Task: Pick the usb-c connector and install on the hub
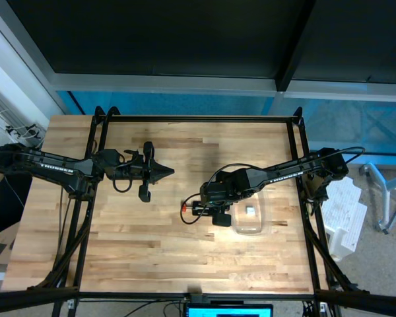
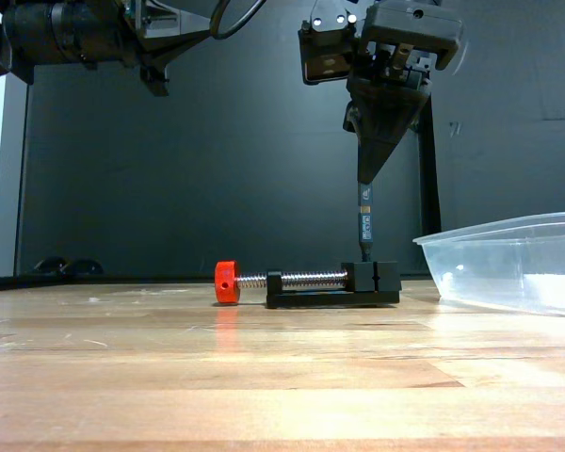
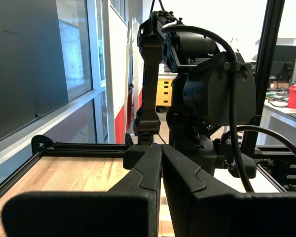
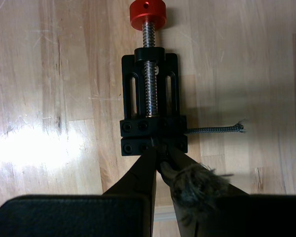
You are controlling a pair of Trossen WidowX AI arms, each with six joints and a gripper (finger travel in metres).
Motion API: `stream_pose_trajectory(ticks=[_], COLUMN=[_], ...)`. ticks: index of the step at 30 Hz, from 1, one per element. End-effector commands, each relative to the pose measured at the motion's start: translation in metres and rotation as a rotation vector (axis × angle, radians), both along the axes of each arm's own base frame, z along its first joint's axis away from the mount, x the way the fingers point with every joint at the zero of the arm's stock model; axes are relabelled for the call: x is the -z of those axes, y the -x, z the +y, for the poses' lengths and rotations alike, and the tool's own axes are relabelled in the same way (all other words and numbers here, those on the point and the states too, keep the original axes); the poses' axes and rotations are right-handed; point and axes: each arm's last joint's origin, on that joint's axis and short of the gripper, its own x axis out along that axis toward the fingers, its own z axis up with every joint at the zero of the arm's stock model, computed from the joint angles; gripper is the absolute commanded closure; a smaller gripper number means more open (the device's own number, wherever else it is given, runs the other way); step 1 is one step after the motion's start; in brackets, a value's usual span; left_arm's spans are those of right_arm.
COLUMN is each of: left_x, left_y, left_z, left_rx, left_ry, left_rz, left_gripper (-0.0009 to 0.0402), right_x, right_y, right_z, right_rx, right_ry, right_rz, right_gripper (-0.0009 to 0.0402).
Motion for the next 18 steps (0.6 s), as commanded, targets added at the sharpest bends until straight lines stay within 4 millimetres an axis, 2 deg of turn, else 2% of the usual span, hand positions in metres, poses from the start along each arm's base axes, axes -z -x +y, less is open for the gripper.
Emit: stream_pose_trajectory(ticks=[1,18], left_x=[0.000,0.000], left_y=[0.000,0.000], left_z=[0.000,0.000], left_rx=[0.000,0.000], left_ry=[0.000,0.000], left_rz=[0.000,0.000], left_gripper=[0.0393,0.0393], right_x=[0.001,0.017], right_y=[0.000,0.002], right_z=[0.000,-0.001], right_rx=[0.007,0.010], right_ry=[-0.002,-0.002], right_rz=[0.000,-0.002], right_gripper=[0.0393,0.0393])
